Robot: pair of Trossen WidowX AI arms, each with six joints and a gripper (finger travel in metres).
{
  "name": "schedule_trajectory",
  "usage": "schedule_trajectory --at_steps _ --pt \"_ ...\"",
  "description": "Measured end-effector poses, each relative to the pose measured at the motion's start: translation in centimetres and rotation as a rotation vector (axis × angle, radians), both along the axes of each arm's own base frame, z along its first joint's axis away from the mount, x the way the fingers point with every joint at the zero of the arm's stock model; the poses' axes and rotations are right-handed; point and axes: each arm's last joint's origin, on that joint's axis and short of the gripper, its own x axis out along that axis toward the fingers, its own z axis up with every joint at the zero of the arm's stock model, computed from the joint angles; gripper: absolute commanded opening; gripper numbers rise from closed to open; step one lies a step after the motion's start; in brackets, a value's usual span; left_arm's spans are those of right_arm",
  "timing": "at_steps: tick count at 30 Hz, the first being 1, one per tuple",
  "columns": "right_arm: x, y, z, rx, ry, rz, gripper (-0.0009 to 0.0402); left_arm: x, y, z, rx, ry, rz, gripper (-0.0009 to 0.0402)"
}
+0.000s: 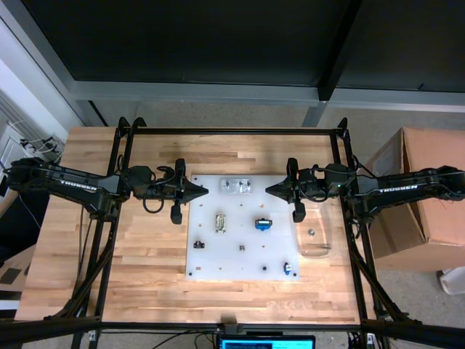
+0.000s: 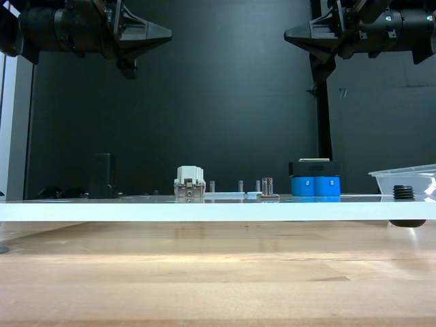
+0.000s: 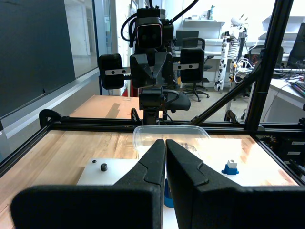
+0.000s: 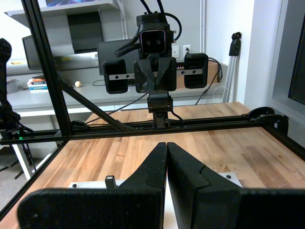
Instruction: Pick the M12 nut and place it on its threads and fasten
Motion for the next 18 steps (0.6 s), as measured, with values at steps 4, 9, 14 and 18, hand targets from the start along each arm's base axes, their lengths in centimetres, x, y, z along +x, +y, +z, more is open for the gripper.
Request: schedule_trajectory --at_steps 4,9,14,18 --pt "-0.01 0.0 -0.01 0.0 0.0 0.0 0.0 0.0 0.0 0.0 0.0 0.0 0.0 0.0" --pt "0.0 0.0 0.0 0.0 0.0 0.0 0.0 0.0 0.0 -0.02 0.0 0.001 0.0 0.0" --pt "-0.1 0.04 -0.03 -0.035 0.022 0.005 0.0 0.0 0.0 -0.02 0.0 0.001 0.0 0.0" --pt "-0.29 0.14 0.3 -0.078 0.189 0.017 0.0 0.01 0.0 -0.01 0.0 0.001 0.0 0.0"
